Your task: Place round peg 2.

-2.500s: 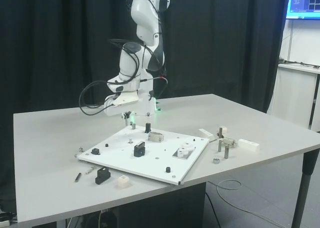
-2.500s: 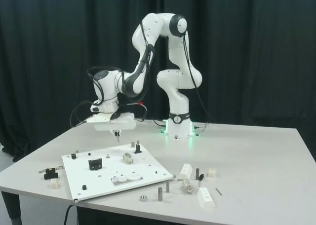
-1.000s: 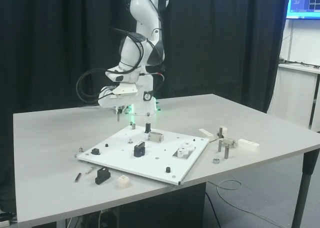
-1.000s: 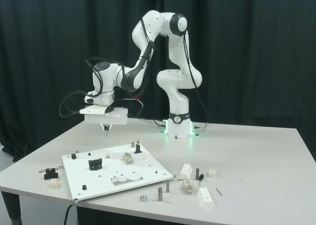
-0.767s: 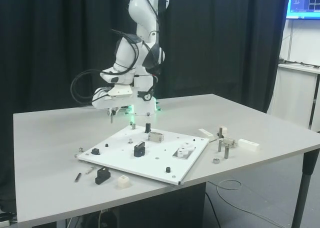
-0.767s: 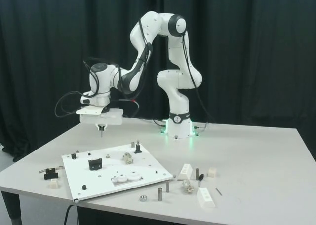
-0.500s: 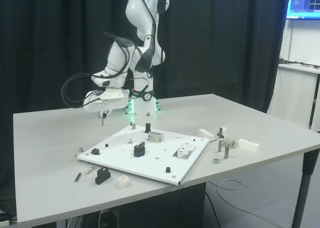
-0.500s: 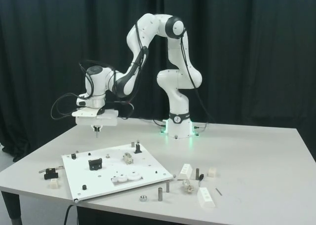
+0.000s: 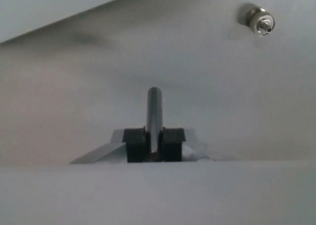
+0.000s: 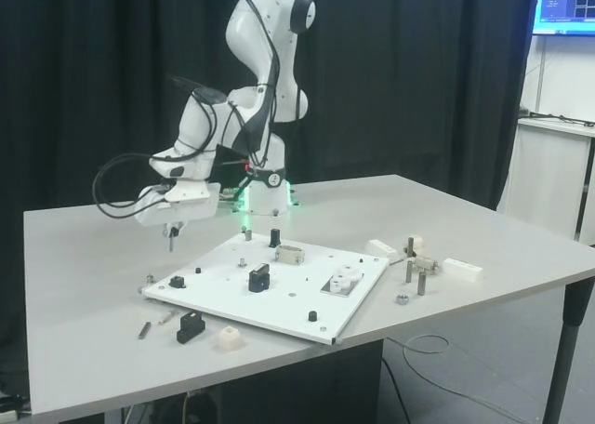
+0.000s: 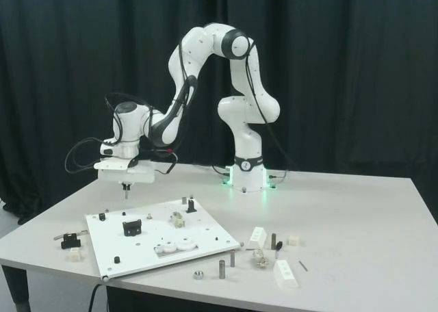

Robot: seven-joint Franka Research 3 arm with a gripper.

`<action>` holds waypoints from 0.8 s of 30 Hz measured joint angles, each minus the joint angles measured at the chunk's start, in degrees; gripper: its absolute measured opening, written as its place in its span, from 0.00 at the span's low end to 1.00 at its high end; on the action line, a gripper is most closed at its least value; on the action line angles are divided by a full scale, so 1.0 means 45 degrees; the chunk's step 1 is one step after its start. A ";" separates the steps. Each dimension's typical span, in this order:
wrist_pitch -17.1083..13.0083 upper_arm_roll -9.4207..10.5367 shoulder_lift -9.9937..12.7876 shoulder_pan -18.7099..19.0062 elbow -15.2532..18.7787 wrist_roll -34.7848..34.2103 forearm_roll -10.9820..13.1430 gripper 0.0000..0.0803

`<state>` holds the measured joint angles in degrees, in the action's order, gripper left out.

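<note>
My gripper (image 10: 171, 231) is shut on a thin grey round peg (image 10: 171, 240), which hangs upright below the fingertips. It hovers over the grey table just off the far left corner of the white board (image 10: 364, 286). In the second room view the gripper (image 11: 125, 185) and peg (image 11: 125, 191) hang behind the board (image 11: 212, 238), a little above the table. The wrist view shows the peg (image 9: 154, 110) clamped between two black fingertips (image 9: 135, 144), with grey table beneath it.
A small bolt (image 9: 260, 20) stands near the peg's tip. The board carries black fixtures (image 10: 258, 277) and white gears (image 10: 346, 275). A black clamp (image 10: 191, 326) and a white cube (image 10: 229, 337) lie by its near left edge. Loose pegs and blocks (image 10: 420, 264) lie to its right.
The arm has swung from above the board's far edge out past its far left corner, carrying the peg and sinking lower toward the table.
</note>
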<state>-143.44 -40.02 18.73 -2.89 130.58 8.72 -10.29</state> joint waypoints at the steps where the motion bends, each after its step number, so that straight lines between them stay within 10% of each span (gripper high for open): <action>1: -0.0129 0.0001 0.0091 -0.0022 -0.0001 0.0074 0.0081 0.08; 24: -0.1370 0.0485 0.1481 -0.0513 -0.0190 0.0451 0.0793 0.08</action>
<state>-149.61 -37.84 25.40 -5.19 129.72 10.75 -6.72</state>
